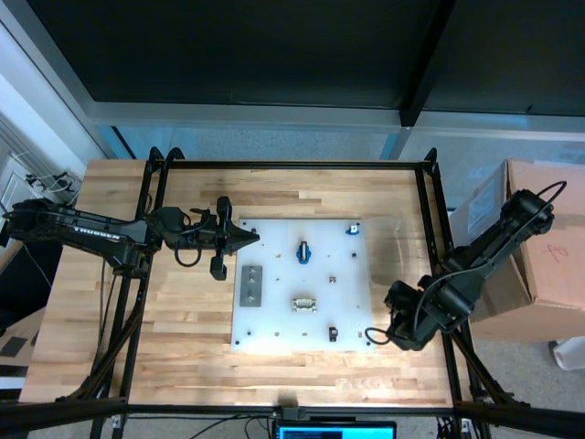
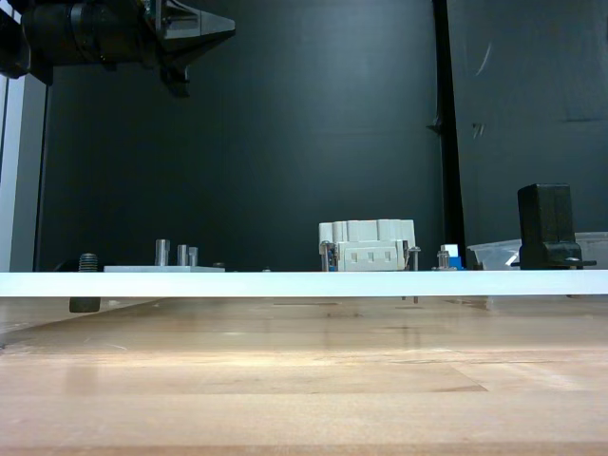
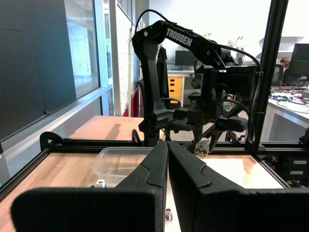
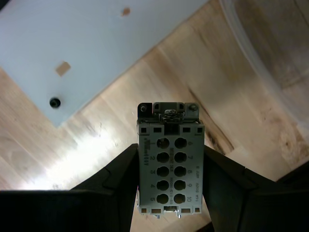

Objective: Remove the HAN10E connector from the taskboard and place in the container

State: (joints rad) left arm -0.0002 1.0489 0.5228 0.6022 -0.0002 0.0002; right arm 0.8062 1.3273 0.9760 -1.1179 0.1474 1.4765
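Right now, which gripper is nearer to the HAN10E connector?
Right. The right gripper is shut on the HAN10E connector, beside the taskboard's near right corner. The left gripper, shut and empty, hovers above the taskboard's far left edge, apart from it.

two matte black jointed arms. left arm (image 1: 82, 227): white "trossen" lettering, black cable loop (image 1: 187, 257) by the wrist. right arm (image 1: 494, 242): black cable (image 1: 548, 194) arching over the upper joint. left hand (image 1: 251, 237), right hand (image 1: 377, 337): black, tapered wedge fingers.

The pale grey rectangular plastic connector (image 4: 170, 166) shows two columns of dark holes. The left gripper (image 3: 167, 145) and right gripper (image 4: 170, 146) are black, the flat board (image 1: 274, 320) white, the surface (image 1: 183, 320) striped blond wood.
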